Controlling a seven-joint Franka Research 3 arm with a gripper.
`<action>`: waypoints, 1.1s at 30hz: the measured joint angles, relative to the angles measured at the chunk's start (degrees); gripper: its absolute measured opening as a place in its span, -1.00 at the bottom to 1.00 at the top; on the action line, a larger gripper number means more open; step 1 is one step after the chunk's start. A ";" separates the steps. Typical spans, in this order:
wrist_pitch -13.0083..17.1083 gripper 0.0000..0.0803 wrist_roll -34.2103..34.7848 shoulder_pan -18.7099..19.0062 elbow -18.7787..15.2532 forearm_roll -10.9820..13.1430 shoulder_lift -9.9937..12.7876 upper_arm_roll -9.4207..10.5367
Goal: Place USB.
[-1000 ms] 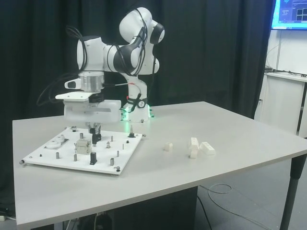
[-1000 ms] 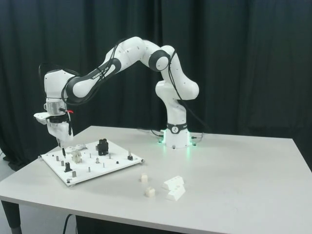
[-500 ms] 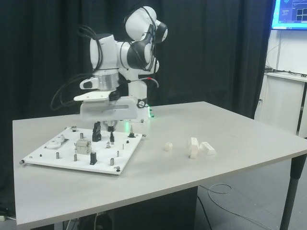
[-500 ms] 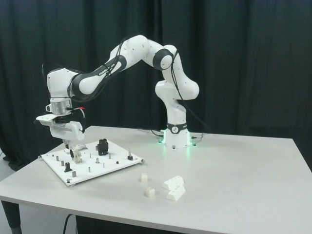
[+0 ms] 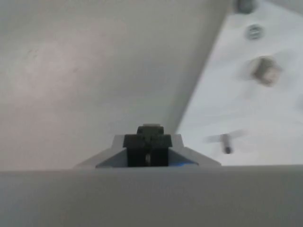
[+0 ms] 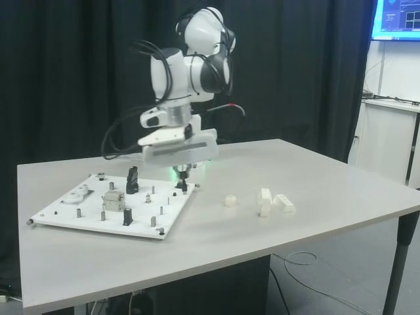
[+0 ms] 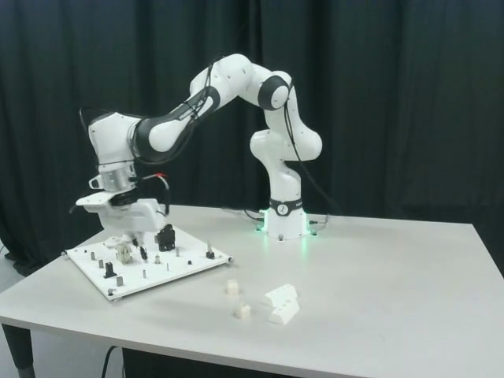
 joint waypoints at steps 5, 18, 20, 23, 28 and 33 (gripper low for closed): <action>0.09 -0.96 -0.61 2.27 -2.38 0.01 -0.67 0.00; 4.79 -0.96 -2.47 6.45 -10.20 0.01 -3.18 -0.01; 5.91 -0.96 -2.53 7.04 -11.76 0.01 -3.73 0.00; 7.64 -0.96 -2.55 7.86 -14.08 0.01 -4.59 0.00; 10.73 -0.96 -2.62 9.13 -17.81 0.01 -6.05 0.01; 13.86 -0.96 -2.64 10.20 -21.09 0.01 -7.48 0.02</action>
